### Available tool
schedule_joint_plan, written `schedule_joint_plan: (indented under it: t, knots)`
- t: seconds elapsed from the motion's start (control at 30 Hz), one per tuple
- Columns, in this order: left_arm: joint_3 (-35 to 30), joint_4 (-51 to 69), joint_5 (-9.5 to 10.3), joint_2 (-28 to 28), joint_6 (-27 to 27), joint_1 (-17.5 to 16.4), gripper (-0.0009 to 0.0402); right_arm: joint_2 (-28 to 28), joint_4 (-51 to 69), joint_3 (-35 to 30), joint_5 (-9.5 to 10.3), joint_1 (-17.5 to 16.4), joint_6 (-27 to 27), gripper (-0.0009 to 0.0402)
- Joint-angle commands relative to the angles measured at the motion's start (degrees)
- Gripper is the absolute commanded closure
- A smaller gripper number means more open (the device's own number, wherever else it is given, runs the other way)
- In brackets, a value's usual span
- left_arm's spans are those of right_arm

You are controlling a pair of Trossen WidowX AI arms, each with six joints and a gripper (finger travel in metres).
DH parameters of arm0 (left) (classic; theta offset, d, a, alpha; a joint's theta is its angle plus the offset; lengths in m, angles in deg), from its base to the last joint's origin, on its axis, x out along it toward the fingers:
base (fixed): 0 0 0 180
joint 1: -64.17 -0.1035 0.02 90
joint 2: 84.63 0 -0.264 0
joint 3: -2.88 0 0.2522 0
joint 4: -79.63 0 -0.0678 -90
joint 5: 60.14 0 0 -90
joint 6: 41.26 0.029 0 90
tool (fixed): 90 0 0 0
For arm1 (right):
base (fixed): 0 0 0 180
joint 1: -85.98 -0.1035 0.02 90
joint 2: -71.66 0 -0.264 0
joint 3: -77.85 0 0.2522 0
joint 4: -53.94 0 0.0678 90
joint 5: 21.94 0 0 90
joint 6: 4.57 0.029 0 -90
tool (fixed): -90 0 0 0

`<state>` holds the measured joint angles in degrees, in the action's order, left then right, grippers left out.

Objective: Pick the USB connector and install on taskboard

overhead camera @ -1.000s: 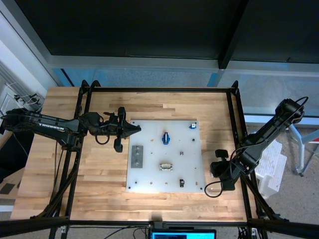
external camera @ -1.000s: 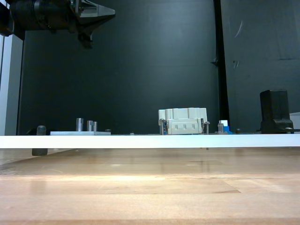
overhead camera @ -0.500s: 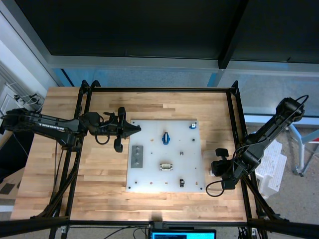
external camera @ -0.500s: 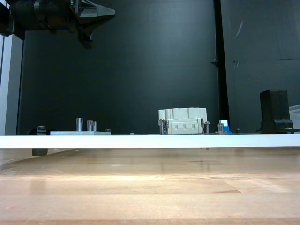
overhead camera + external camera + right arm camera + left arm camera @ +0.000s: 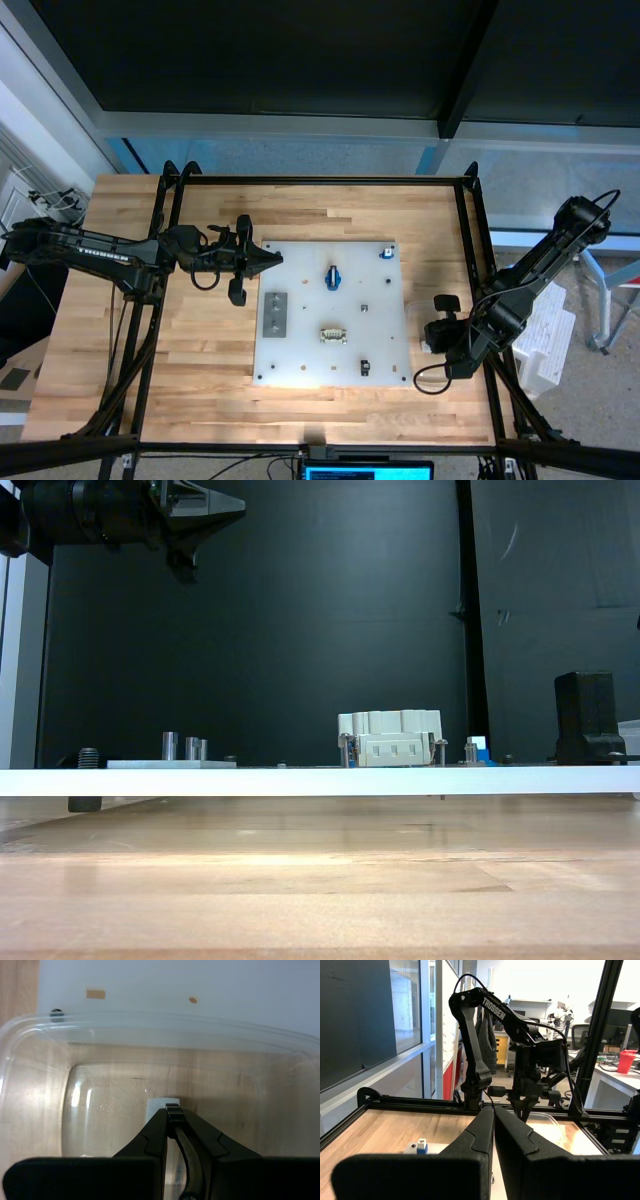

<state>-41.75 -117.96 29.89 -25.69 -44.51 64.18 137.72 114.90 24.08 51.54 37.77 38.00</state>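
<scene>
My right gripper (image 5: 172,1113) is shut on the USB connector (image 5: 172,1106), a tiny dark piece pinched at the fingertips, with a thin dark strip running back between the fingers. It hangs inside the clear plastic tray (image 5: 100,1030), just off the taskboard's (image 5: 300,360) right edge, where the right gripper (image 5: 430,340) sits in the high view. My left gripper (image 5: 268,258) is shut and empty, hovering high over the board's left edge. The left gripper (image 5: 494,1110) faces the right arm across the board.
A tiny white square piece (image 5: 156,1104) lies in the tray just behind the connector. On the board stand a grey block (image 5: 273,314), a blue part (image 5: 333,277), a silver socket (image 5: 333,335) and a black fitting (image 5: 587,718). A black frame (image 5: 320,181) borders the table.
The right arm has shifted slightly by the tray, its gripper still shut. The left arm has not moved.
</scene>
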Motion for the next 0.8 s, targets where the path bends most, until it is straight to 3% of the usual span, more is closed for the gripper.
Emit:
schedule_joint_plan:
  t: [0.03, 0.37, 0.8]
  knots:
    - [0.0, 0.0, 0.0, 0.0, 0.0, 0.0, 0.0393, 0.0, 2.5, -2.3, 0.04, 0.2, -0.1, 0.0393]
    - [0.0, 0.0, 0.0, 0.0, 0.0, 0.0, 0.0393, 1.7, 8.3, -10.5, 1.29, 2.1, -0.1, 0.0393]
    - [0.0, 0.0, 0.0, 0.0, 0.0, 0.0, 0.0393, 11.4, 9.0, -19.7, 1.66, 6.9, -1.2, 0.0393]
